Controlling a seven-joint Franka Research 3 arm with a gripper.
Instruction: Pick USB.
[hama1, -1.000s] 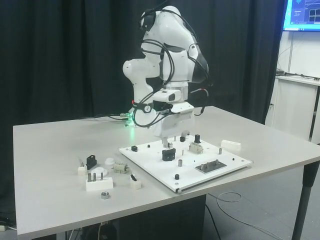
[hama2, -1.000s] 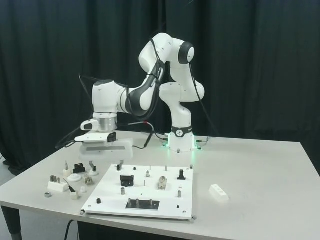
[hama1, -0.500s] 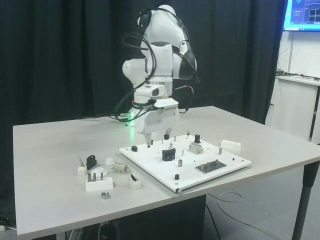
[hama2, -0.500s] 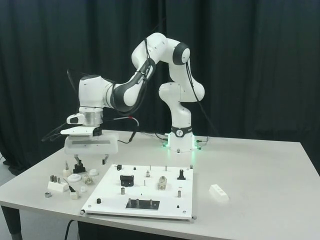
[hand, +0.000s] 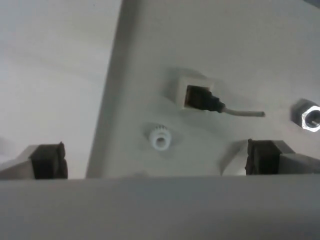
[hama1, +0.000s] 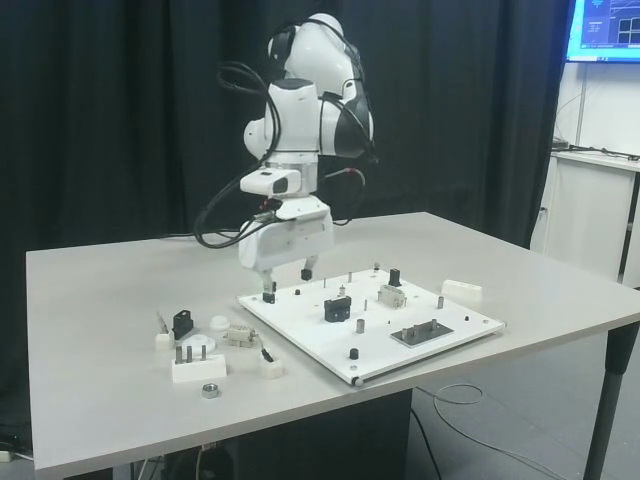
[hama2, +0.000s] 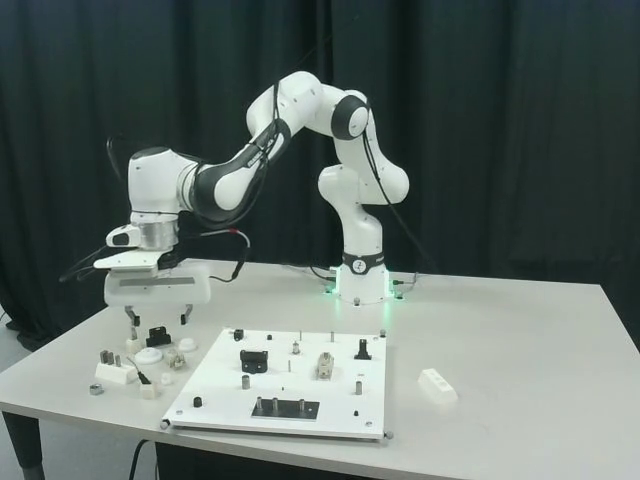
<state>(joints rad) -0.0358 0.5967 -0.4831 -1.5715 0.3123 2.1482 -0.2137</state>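
One small black USB plug (hand: 202, 100), seated in a white block holder (hand: 184, 90) on the grey table (hama1: 90, 300), lies below the open, empty gripper (hand: 150, 159). Likely light, rigid; grasp the black body, not the thin cable stub (hand: 245, 113).

The board (hama2: 300, 395) lies on the table (hama2: 520, 340), near its front edge. A bunch of small parts (hama2: 140, 362) sits beside the board, toward one table end. A small block (hama2: 438, 385) lies on the board's other side.
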